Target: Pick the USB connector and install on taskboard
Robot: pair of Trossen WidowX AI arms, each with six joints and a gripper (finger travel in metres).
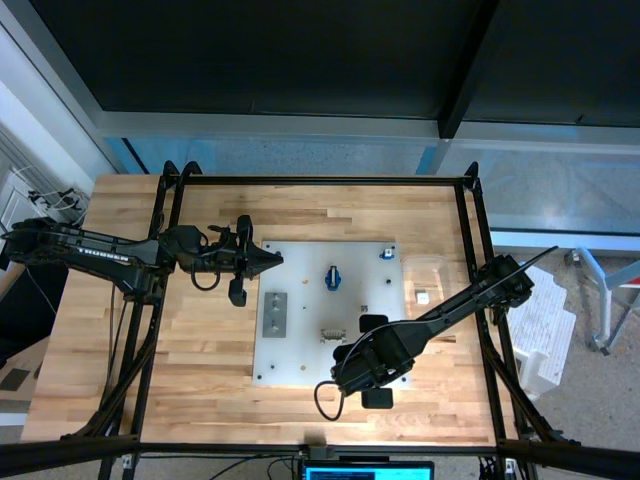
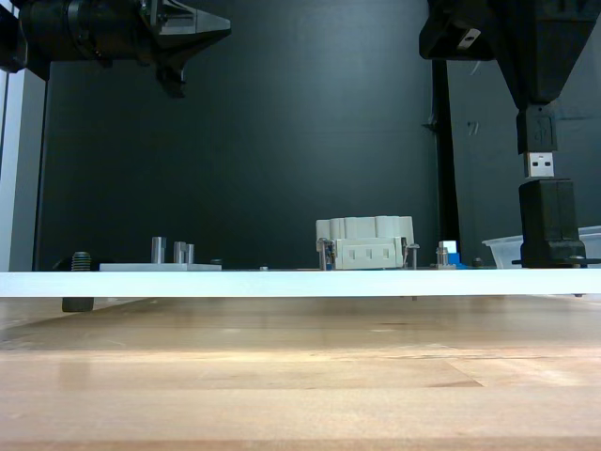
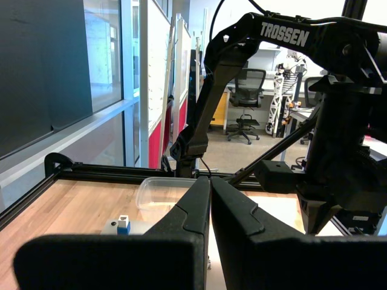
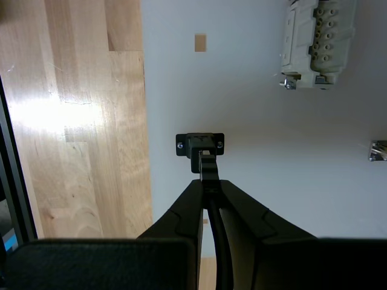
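I have the right gripper (image 2: 537, 120) clamping the USB connector (image 2: 538, 150) just above the taskboard (image 2: 282, 284) socket (image 2: 549, 225). Left gripper (image 1: 270, 258) is pinched closed and empty, high over the board's left edge.

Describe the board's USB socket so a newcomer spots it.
On the white taskboard, go to the near edge, below the right gripper holding the USB connector; the left gripper hangs over the far left corner. The socket is the only black block there, unlike the beige connector.
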